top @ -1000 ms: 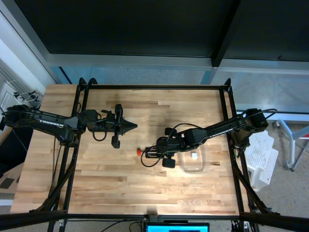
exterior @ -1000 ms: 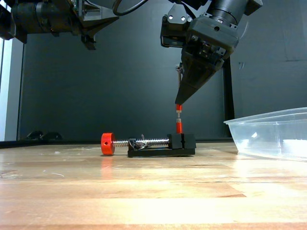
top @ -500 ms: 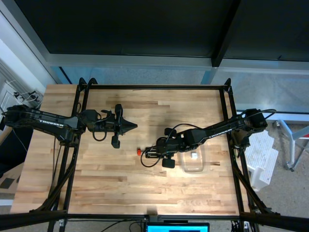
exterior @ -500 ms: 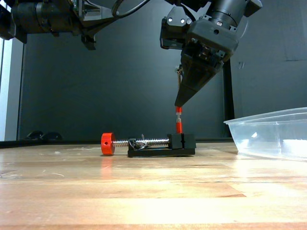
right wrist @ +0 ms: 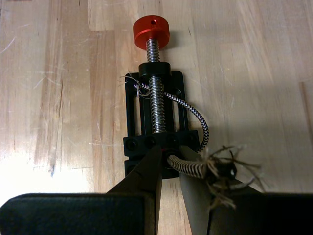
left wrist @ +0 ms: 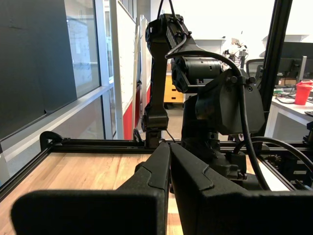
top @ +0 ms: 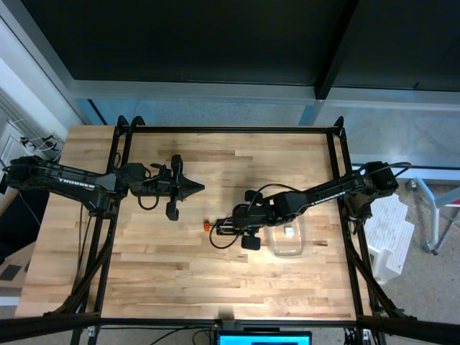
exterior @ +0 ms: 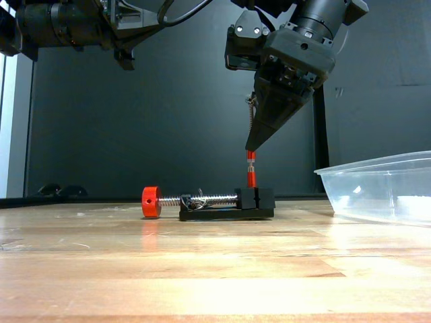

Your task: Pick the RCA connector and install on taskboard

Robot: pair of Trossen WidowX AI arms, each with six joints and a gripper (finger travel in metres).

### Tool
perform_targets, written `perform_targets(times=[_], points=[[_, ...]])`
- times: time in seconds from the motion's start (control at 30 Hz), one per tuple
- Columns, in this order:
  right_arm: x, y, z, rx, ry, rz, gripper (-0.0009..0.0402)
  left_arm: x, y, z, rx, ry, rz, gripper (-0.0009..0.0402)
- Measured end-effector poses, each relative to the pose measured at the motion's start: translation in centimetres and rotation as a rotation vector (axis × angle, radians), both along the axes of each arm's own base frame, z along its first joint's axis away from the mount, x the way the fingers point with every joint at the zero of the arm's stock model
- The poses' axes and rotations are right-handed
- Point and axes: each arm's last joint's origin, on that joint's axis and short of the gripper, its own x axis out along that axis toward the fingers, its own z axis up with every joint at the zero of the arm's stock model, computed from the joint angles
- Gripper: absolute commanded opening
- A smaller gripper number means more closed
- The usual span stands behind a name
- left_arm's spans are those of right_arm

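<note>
RCA connector (exterior: pixel 250 172), right gripper (exterior: pixel 248 148), left gripper (left wrist: pixel 169 145) — unmoved

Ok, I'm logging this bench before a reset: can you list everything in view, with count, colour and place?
taskboard: one, black, flat on the table near its middle.
red knob: one, red, at one end of the taskboard.
RCA connector: one, red and silvery, upright on the taskboard's end away from the knob.
braided cable: one, black-and-white, looping beside the taskboard.
clear tray: one, clear, on the table to the right of the taskboard.
white cube: one, white, inside the tray.
table: one, light wood.
left gripper: one, black, shut, above the table's left half, away from the taskboard.
right gripper: one, black, pointing down at the connector's top.
</note>
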Motion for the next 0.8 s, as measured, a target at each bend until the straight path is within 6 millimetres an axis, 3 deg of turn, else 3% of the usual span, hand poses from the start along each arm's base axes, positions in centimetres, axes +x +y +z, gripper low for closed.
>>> perform_targets(times=[0.8], points=[[0.3,0.0,-1.3,-0.007,0.014,0.006,0.0,0.0,0.0,0.0,0.0,0.0,0.0,0.0]])
